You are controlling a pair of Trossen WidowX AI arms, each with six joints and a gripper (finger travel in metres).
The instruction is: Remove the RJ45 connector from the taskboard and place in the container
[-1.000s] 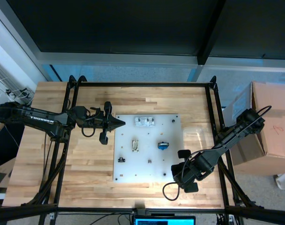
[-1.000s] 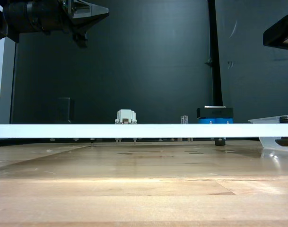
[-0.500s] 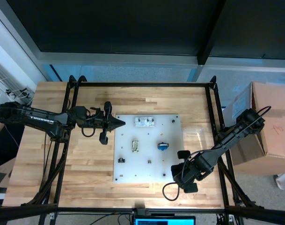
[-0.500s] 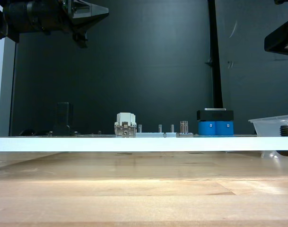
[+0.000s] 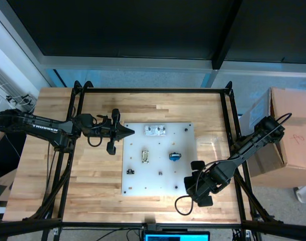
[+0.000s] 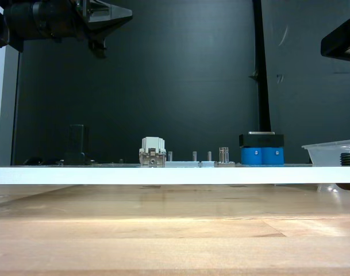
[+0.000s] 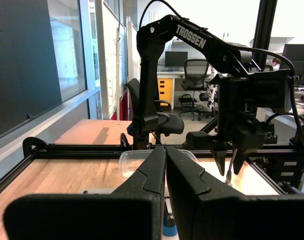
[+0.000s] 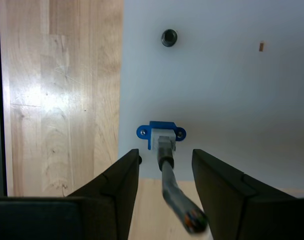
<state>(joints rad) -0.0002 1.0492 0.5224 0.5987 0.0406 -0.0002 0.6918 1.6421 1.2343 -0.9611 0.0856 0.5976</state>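
Since the right wrist cam looks straight down, it gives the best look at the RJ45 connector [image 8: 162, 140]. It's plugged into its little blue mount [image 8: 143, 132] right at the edge of the white taskboard [image 8: 216, 85]. Its grey cable stub [image 8: 172, 190] trails off the taskboard toward the camera, with coloured wires showing at the cut end. A black screw [image 8: 168, 37] sits further in on the taskboard.

The right end effector [image 8: 164, 152] has its fingers [image 8: 119, 185] spread wide, one on each side of the connector, neither touching it. From the high view the right end effector [image 5: 189, 187] is over the taskboard's [image 5: 158, 175] near right corner. The low view shows it [image 6: 340, 46] well above the taskboard [image 6: 163, 174], so it's hovering, not gripping anything.

The left end effector [image 5: 130, 131] is over the taskboard's left edge, toward the far side, pointing across the taskboard. Its fingers [image 7: 152, 172] are pressed together with nothing between them, and in the low view it [image 6: 124, 12] hangs high above the taskboard too.

The clear plastic container [image 5: 211, 143] sits on the wooden counter [image 5: 92, 175] just off the taskboard's right edge, also visible low down [image 6: 333, 152]. A blue block [image 6: 261, 155] with a black top stands on the taskboard, and a cardboard box [image 5: 293, 135] sits well off to the taskboard's right, past the counter.
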